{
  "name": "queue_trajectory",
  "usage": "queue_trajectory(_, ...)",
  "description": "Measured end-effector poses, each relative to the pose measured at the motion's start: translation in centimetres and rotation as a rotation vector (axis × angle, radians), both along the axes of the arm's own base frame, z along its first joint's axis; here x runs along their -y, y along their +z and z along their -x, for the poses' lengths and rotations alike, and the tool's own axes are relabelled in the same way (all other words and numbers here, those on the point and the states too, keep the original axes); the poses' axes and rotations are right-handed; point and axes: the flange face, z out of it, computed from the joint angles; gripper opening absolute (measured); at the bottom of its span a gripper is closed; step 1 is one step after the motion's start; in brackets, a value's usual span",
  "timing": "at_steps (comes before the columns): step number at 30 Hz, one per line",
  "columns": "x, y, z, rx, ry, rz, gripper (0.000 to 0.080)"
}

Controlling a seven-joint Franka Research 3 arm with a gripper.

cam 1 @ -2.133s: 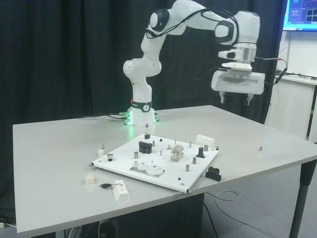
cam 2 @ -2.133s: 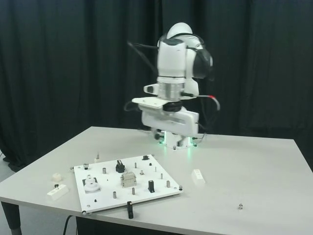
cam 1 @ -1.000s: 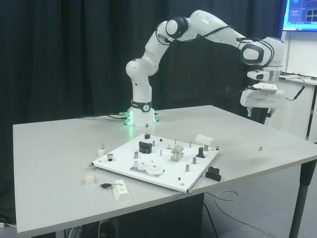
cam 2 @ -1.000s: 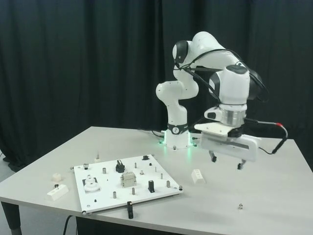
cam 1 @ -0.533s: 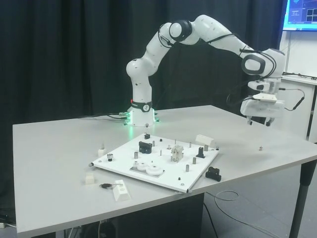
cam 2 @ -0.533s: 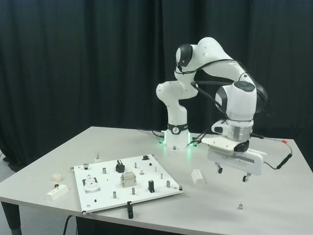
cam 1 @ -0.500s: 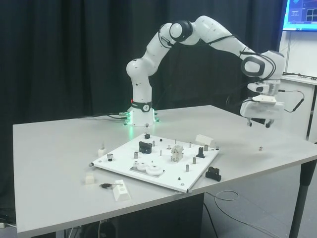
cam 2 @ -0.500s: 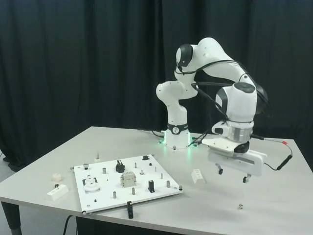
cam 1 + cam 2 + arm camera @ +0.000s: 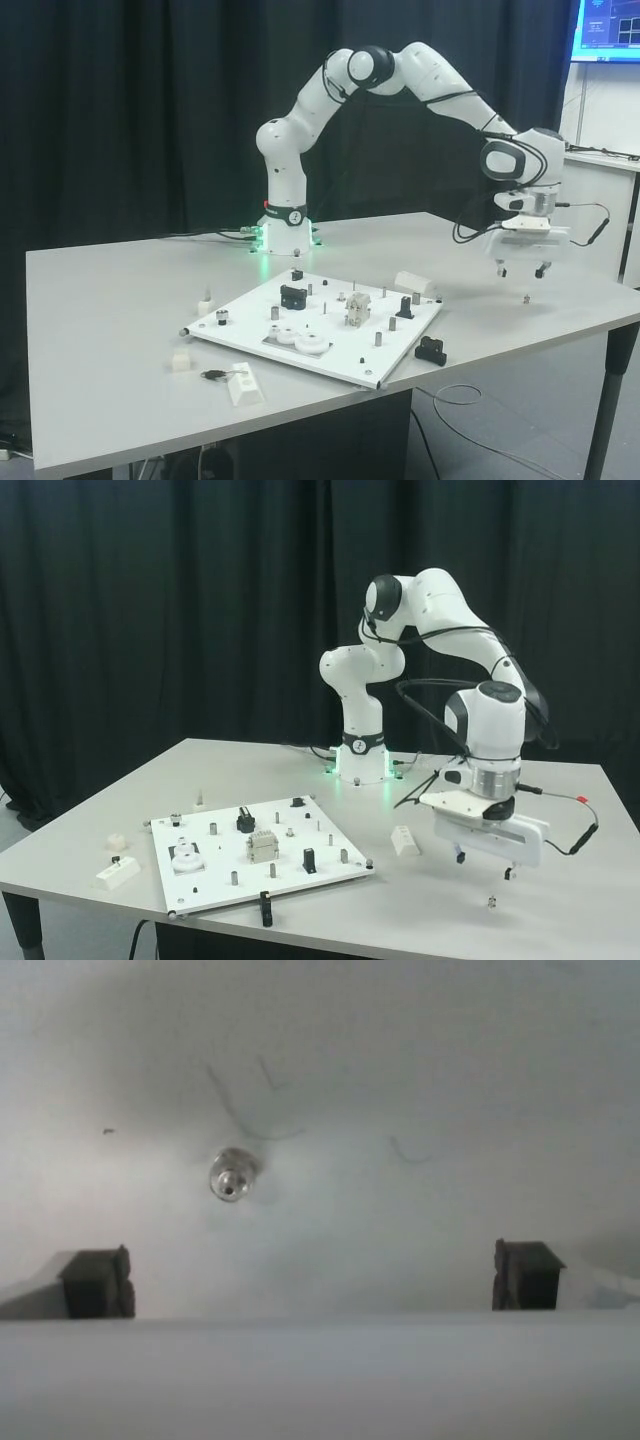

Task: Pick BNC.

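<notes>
BNC [image 9: 230, 1175]: small, rigid, light metal connector upright on worktop [image 9: 420, 1080]; likely slippery.
Claw [image 9: 310, 1278]: wide open, empty.
Grip: across its body.

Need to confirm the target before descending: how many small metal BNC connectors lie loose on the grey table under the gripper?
1. The small metal BNC connector stands alone on the grey table, below the open gripper.
</notes>
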Motion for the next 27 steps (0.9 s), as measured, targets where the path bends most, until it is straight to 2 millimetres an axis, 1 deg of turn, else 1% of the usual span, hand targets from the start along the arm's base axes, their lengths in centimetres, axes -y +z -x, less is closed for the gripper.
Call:
queue_trajectory(7, -1.0, -1.6, 0.4, 0.021, -0.006, -0.012, 0.08)
queue_trajectory(13, -1.7, -2.6, 0.6, 0.044, -0.002, -0.016, 0.08)
queue_trajectory(27, -2.4, -4.6, 0.7, 0.08, -0.01, -0.019, 0.08)
